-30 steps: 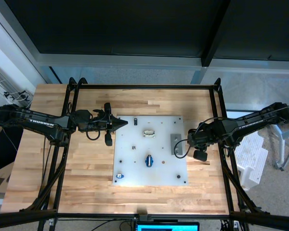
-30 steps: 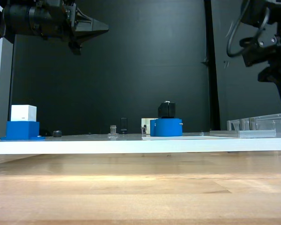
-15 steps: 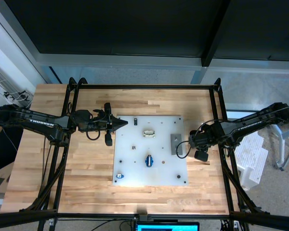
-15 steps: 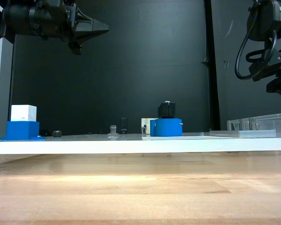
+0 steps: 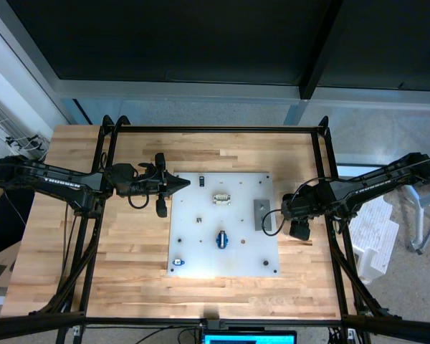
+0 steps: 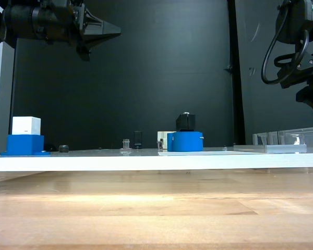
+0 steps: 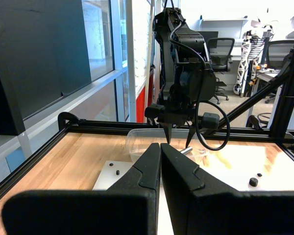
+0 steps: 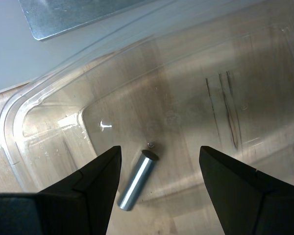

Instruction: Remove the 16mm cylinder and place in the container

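The 16mm cylinder [image 8: 137, 180], a short silver peg, lies on its side on the floor of the clear container [image 8: 10, 122]. My right gripper [image 8: 157, 181] hangs open just above it, a finger on each side and neither touching it. From above, the right gripper [image 5: 287, 213] is at the board's right edge, over the faint container [image 5: 272, 225]. The left gripper [image 5: 183, 183] is shut and empty, held high off the board's left edge [image 6: 117, 32]. In the left wrist view its closed fingertips [image 7: 160, 145] point across at the container [image 7: 137, 142].
The white task board [image 5: 201, 251] carries a grey metal block [image 5: 261, 212], a blue connector piece [image 5: 221, 240] and small pegs. A blue base with a white cube [image 6: 25, 138] stands at its near left. Black frame posts [image 5: 322, 165] flank the table.
The right arm has lifted slightly over the container. In the low view a bright glint now shows inside the container. The left arm has not moved.
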